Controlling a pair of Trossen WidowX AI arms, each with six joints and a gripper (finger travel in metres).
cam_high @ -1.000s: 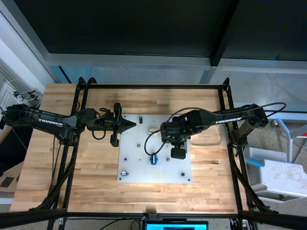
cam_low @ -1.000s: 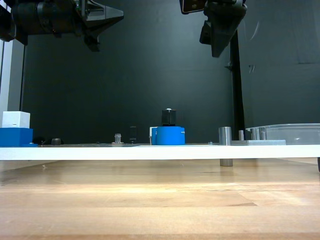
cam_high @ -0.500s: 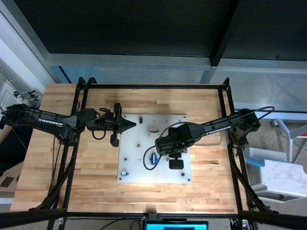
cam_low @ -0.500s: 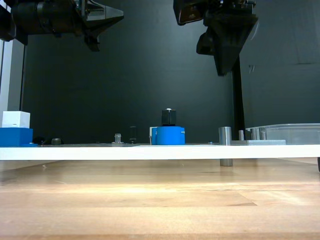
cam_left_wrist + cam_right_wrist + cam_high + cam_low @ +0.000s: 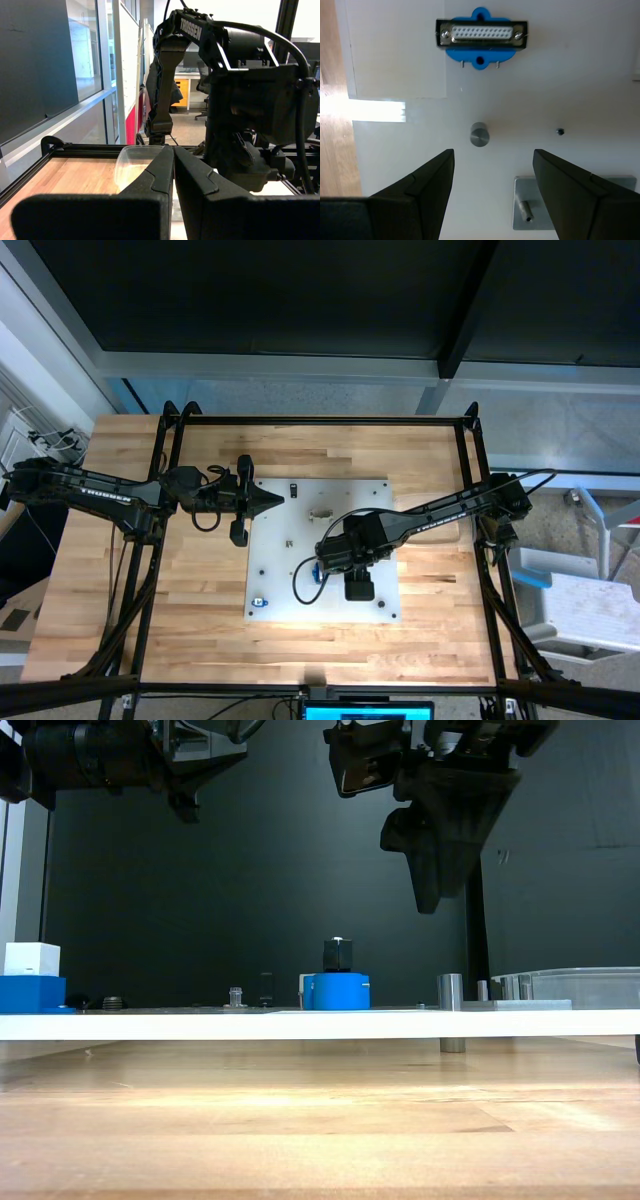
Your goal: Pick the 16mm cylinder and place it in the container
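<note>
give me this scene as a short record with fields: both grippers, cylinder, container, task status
left gripper: shut, empty, held high over the board's left edge
right gripper: open, empty, pointing down, well above the 16mm cylinder
16mm cylinder: upright on the white task board, untouched
container: on the table beside the board's right edge
nearby: blue D-sub connector; grey block with a thinner peg
task status: cylinder not yet gripped
</note>
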